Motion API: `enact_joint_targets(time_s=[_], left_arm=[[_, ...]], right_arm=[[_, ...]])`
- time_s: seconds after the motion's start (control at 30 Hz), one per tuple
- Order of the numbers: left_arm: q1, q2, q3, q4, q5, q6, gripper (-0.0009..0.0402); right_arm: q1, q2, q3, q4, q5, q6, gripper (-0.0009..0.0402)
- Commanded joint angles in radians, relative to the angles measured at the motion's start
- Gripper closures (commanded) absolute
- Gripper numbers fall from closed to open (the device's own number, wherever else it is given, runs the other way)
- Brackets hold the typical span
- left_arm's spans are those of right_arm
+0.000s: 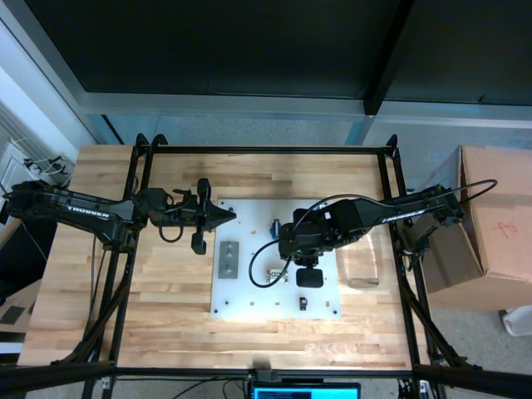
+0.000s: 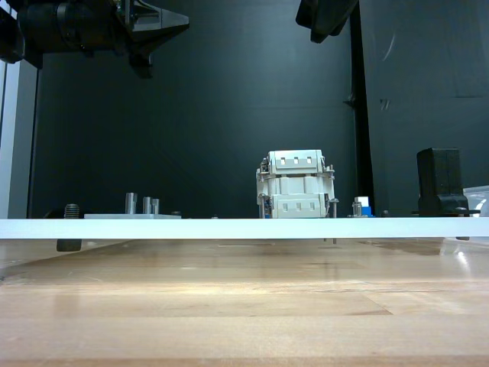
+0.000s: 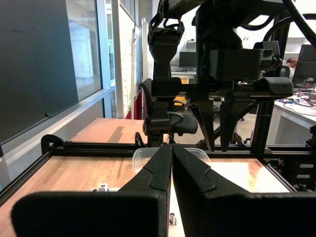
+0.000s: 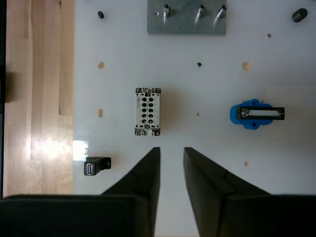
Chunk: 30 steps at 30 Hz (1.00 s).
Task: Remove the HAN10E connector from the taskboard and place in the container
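High view sets the white taskboard [image 1: 249, 306] on my wooden table [image 1: 166, 291], the HAN10E connector [image 4: 148, 111] upright in its seat there and the clear container [image 1: 362, 268] just beside the board's right edge. My right gripper [image 4: 171, 150] hangs well above the connector, parted and empty; my left gripper [image 1: 233, 214] hovers clenched over the board's left edge.

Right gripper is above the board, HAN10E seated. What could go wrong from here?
The open right gripper hangs above the board, off to one side of the seated HAN10E connector; a straight descent may miss it.
The black plug sits close by and could catch a finger.
The shut left gripper hovers high over the board's left edge, likely out of the way.
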Motion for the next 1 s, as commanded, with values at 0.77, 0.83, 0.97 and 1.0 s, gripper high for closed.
enact_joint_targets(time_s=[0.77,0.83,0.97,1.0], left_arm=[[0.0,0.0,0.0,0.0,0.0,0.0,0.0393],[0.0,0.0,0.0,0.0,0.0,0.0,0.0393],[0.0,0.0,0.0,0.0,0.0,0.0,0.0393],[0.0,0.0,0.0,0.0,0.0,0.0,0.0393]], right_arm=[[0.005,0.163,-0.002,0.056,0.001,0.049,0.013],[0.006,0.178,-0.002,0.062,0.001,0.049,0.013],[0.007,0.204,-0.002,0.081,0.0,0.048,0.013],[0.006,0.209,-0.002,0.087,0.0,0.048,0.013]])
